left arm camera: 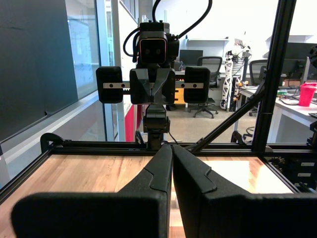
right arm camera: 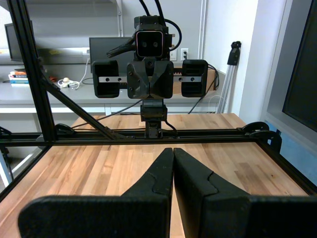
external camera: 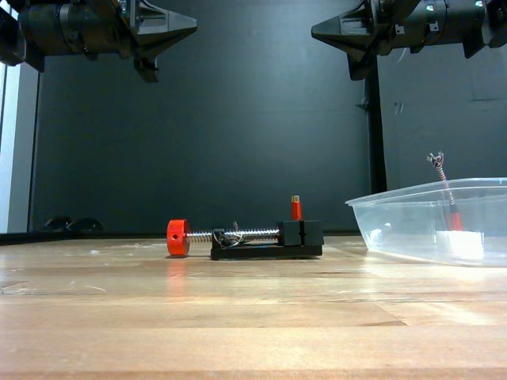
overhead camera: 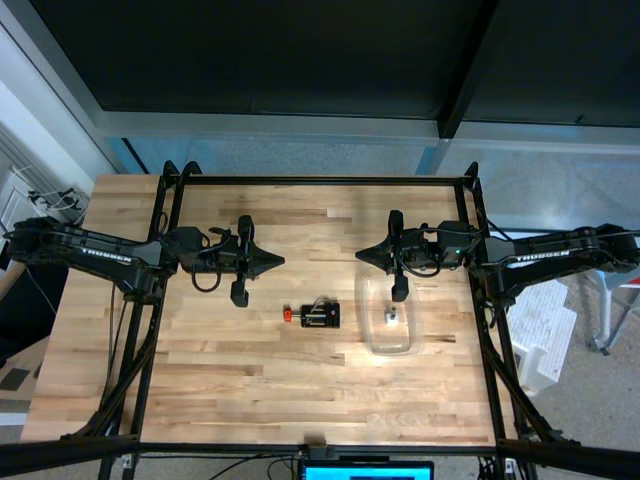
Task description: Pick the RCA connector and install on taskboard
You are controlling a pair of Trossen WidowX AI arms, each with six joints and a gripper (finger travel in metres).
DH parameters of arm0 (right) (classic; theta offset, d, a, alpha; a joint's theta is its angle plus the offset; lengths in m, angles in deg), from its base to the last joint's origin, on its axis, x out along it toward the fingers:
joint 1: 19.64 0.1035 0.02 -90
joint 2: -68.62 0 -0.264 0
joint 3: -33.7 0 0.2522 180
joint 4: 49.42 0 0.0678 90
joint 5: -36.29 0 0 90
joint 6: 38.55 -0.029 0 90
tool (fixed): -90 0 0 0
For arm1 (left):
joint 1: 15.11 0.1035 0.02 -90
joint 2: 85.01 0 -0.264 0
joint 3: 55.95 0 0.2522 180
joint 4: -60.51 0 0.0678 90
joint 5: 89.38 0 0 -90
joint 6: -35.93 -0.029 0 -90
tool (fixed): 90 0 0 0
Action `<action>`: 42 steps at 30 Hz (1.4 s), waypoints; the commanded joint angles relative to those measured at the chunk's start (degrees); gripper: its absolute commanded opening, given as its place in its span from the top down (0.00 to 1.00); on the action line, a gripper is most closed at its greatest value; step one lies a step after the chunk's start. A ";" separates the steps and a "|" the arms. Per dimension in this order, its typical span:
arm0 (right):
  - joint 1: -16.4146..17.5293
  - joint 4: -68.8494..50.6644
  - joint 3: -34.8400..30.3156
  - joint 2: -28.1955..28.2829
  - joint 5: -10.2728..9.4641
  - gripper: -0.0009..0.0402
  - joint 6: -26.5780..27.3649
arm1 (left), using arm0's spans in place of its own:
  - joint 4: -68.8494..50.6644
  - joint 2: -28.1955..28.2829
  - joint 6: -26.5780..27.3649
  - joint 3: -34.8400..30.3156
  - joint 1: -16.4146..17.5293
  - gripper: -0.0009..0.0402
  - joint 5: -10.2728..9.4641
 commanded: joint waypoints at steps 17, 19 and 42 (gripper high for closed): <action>0.09 -1.99 -0.66 -0.20 0.02 0.98 -1.64 | 0.00 0.02 0.00 0.00 0.00 0.98 0.00; 0.11 -6.84 -2.08 -0.31 0.02 0.98 -1.55 | 0.00 0.02 0.00 0.00 0.00 0.98 0.00; 4.00 -60.33 -16.50 -0.28 0.20 0.98 -2.25 | 0.00 0.02 0.00 0.00 0.00 0.98 0.00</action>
